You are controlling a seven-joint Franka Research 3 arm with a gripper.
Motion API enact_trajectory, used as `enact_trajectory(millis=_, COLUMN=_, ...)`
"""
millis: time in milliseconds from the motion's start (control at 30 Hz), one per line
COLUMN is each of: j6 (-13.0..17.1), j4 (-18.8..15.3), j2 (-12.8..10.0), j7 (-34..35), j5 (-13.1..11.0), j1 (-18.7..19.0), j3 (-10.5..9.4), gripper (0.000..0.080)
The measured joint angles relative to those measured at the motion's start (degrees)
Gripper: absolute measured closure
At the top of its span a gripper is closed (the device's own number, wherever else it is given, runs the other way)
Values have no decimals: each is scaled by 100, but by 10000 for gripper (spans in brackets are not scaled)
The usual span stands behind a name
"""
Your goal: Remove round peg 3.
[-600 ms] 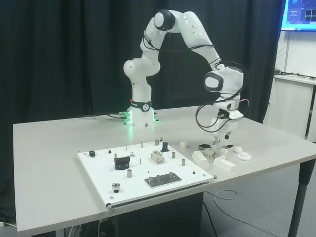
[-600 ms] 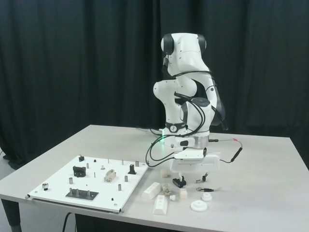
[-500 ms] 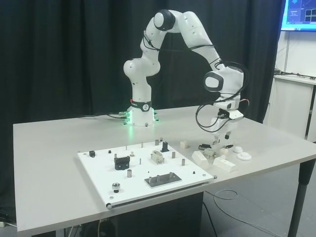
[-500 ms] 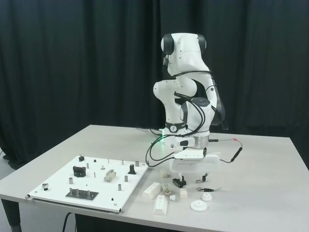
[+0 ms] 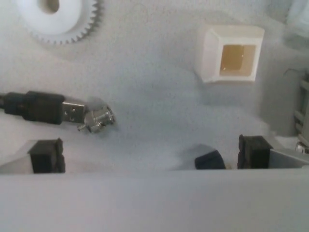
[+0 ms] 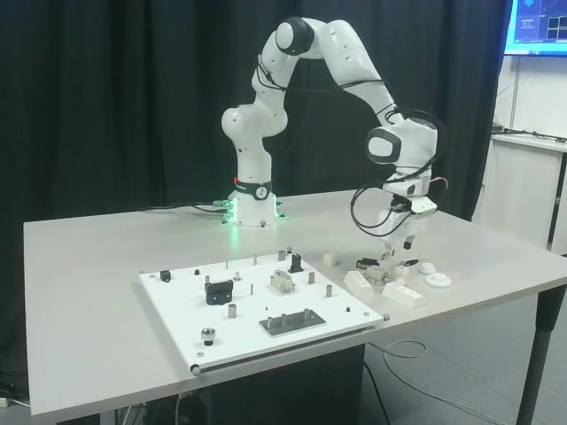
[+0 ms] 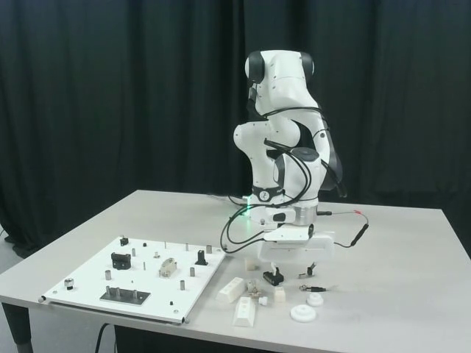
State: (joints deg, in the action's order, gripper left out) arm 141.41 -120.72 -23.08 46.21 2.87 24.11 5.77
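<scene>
Several grey round pegs [image 6: 232, 310] stand upright on the white board [image 6: 177, 301], which also shows in the second room view as the board [image 7: 88, 283] with its pegs [image 7: 108, 274]; I cannot tell which is peg 3. My gripper [image 6: 399, 253] hangs just above the table to the right of the board, among loose parts. In the wrist view the gripper [image 5: 149, 153] is open, with bare table between its black fingertips [image 5: 46, 154]. A small metal cylinder [image 5: 98, 120] lies on the table beside a USB plug [image 5: 72, 110].
Under the gripper lie a white gear [image 5: 58, 19], a hollow white square block [image 5: 231, 54] and a small black part [image 5: 210, 159]. More white blocks [image 6: 359, 283] and gears [image 6: 438, 281] sit near the table's right front edge. The arm's base [image 6: 252, 208] glows green.
The arm has lifted very slightly; the gripper stays over the same spot. The board and the loose parts have not moved.
</scene>
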Motion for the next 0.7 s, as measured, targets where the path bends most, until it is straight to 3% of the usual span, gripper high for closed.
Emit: enact_trajectory(millis=700, j6=-24, j4=108, j2=4, j7=-67, j5=75, j1=-102, j3=8, gripper=3)
